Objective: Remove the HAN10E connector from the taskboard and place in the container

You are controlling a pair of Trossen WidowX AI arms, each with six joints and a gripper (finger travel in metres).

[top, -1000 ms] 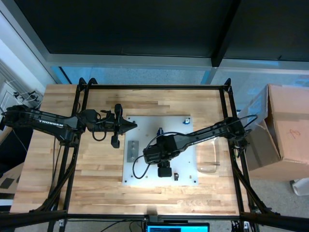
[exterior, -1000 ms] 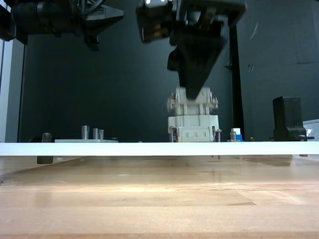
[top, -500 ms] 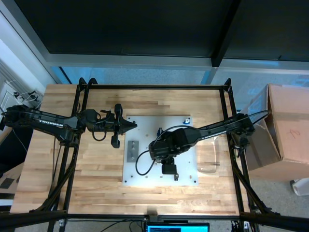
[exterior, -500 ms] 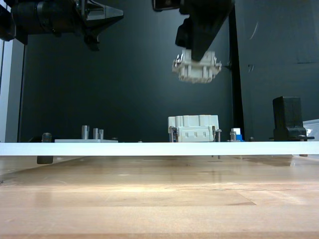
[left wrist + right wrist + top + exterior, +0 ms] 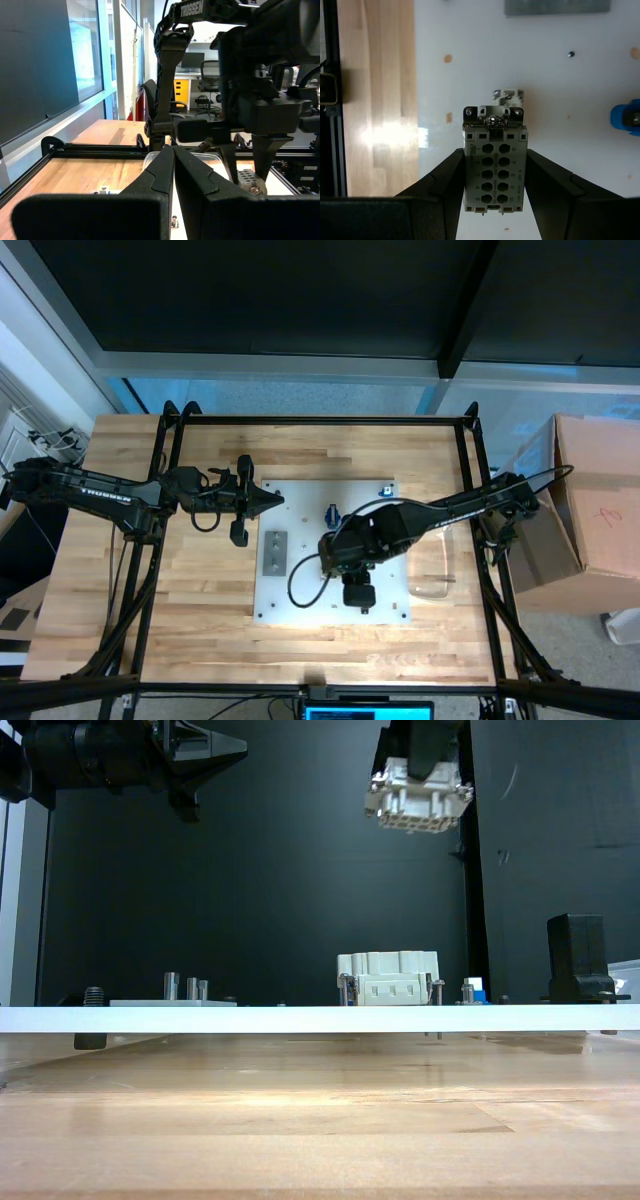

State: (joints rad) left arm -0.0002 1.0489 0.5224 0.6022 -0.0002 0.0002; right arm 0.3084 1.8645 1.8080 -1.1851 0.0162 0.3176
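Note:
The pale grey HAN10E connector (image 5: 418,798) hangs high in the air, clear of its seat, the beige base housing (image 5: 388,980) on the white taskboard (image 5: 300,600). My right gripper (image 5: 357,585) is shut on it; the right wrist view shows the connector (image 5: 494,170) with its pin holes clamped between both black fingers (image 5: 445,175). A clear container (image 5: 435,565) stands just off the board's right edge, to the right of this gripper. My left gripper (image 5: 275,498) hovers over the board's upper left edge, shut and holding nothing, its fingertips (image 5: 173,150) pressed together.
A grey metal block (image 5: 273,552) with pegs sits on the board's left part and a blue part (image 5: 331,512) near its middle. A black part (image 5: 578,955) stands at the board's right. A black frame rings the table; a cardboard box (image 5: 590,510) lies beyond its right edge.
The connector was in its base a second ago. It has since come out, risen high above the board and shifted slightly right, held in my right gripper. The left arm stayed still.

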